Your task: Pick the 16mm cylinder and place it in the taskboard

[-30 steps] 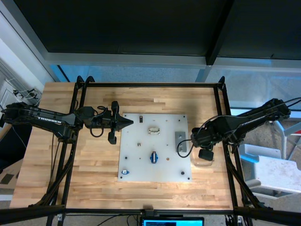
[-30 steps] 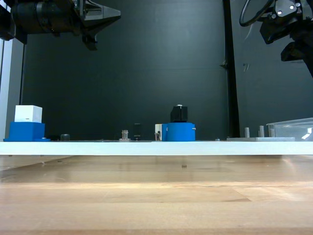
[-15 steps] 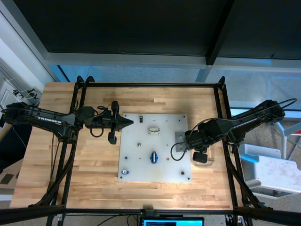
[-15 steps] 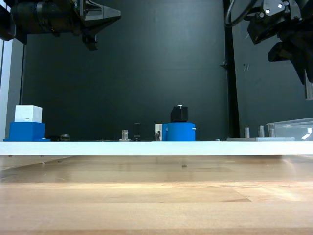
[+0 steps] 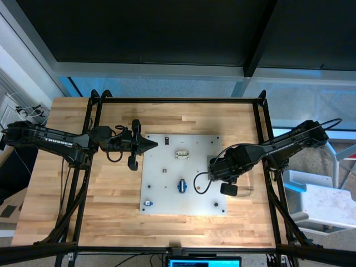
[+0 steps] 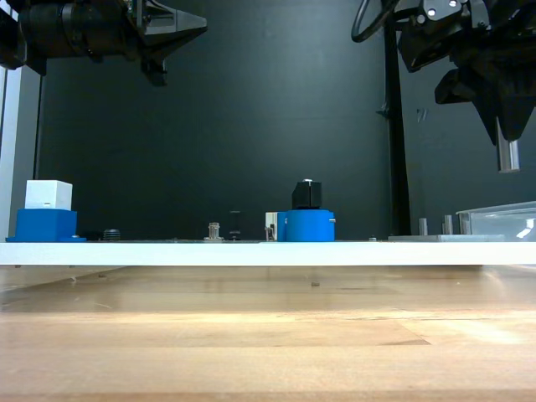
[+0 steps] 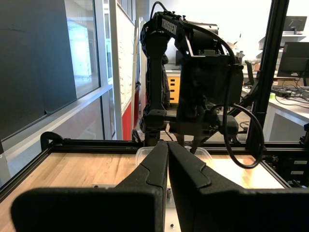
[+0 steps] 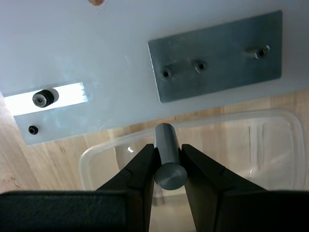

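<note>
Right wrist view: right gripper [image 8: 167,153] grasps the cylinder [image 8: 170,166] upright; tray [image 8: 275,145] and taskboard [image 8: 111,53] edge lie below it. Opposite, the left gripper [image 7: 167,145] hangs clenched, empty, over the taskboard's other edge.

16mm cylinder [image 8: 167,155]: grey, upright, clamped in right hand [image 8: 167,148] | taskboard [image 5: 161,192]: white, flat

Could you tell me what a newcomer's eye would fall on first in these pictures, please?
The right end effector draws the eye: it pinches the 16mm cylinder upright in the air, over the rim of the clear tray beside the taskboard. Opposite, the left end effector hangs shut, high over the taskboard's left edge.
</note>
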Motion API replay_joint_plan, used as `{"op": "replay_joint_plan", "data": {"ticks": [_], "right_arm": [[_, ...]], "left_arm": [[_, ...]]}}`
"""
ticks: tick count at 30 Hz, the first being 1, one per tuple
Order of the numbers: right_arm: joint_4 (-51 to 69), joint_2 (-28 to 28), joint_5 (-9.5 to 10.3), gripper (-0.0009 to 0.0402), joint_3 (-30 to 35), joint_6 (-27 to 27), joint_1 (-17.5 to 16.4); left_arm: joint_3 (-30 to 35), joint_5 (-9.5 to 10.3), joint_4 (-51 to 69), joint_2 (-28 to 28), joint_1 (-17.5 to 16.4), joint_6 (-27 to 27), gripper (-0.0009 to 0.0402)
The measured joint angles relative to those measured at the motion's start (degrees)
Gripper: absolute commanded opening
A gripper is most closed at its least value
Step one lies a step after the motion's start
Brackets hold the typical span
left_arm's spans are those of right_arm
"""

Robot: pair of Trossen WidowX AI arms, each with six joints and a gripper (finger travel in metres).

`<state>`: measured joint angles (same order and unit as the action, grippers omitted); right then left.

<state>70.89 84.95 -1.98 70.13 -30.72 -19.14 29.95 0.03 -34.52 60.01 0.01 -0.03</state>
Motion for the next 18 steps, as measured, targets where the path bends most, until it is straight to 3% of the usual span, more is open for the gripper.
{"op": "replay_joint_plan", "data": {"ticks": [18], "right_arm": [[-1.09,9.70,0.02,0.0045,8.26,3.43,-0.37]], "left_arm": [[0.00,-0.02,0.00,0.00,0.00,0.00,0.0000]]}}
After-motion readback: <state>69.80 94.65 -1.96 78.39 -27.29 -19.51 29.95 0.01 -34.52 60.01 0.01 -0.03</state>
